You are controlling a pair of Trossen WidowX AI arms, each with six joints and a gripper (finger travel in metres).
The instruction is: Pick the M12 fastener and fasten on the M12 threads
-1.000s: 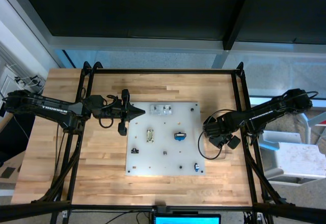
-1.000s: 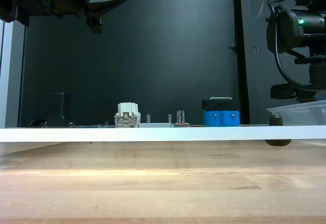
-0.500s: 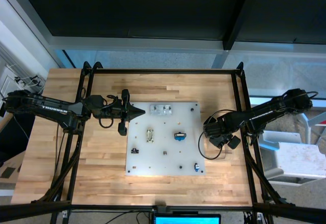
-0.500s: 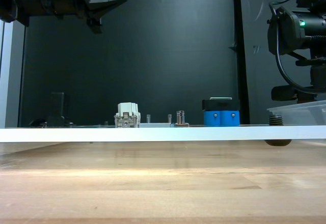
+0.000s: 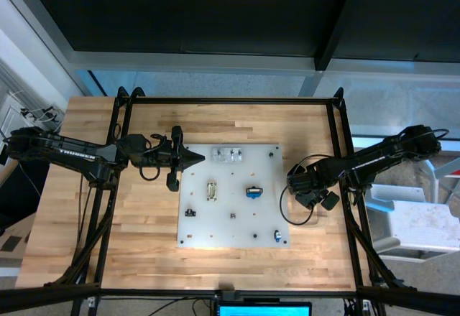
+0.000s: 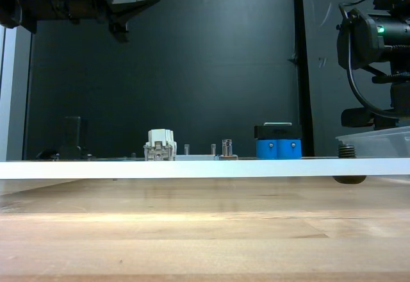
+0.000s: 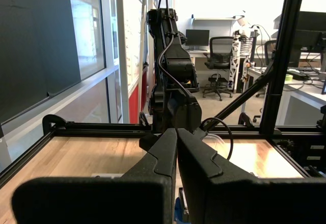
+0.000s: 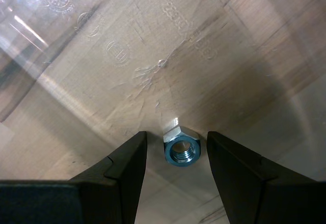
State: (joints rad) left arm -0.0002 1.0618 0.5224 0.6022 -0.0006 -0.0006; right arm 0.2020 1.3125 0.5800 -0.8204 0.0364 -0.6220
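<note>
The M12 nut (image 8: 182, 151) lay flat, hole upward, on the floor of the clear tray (image 8: 102, 56). It sat squarely between the two fingers (image 8: 127, 158) of the right gripper (image 8: 176, 135). Those fingers stood apart, wide enough to straddle the nut, with a narrow gap on each side, so neither one touched it. In the high view this gripper pointed down into the tray, just off the right edge of the white board (image 5: 215, 222). Lower than the gripper and a little inward of it in the low view, the stud (image 6: 346, 150) stood in front of the tray wall with its black ribs bare. Further inward from the gripper sat the blue connector block (image 6: 277, 147), and beyond that the grey-white connector (image 6: 159, 146). The left gripper (image 7: 177, 137) hung well apart from all of this, high over the board's left edge. Its fingers were pressed together along one seam, gripping nothing, and its tip pointed across the table toward the right arm (image 7: 170, 71).
</note>
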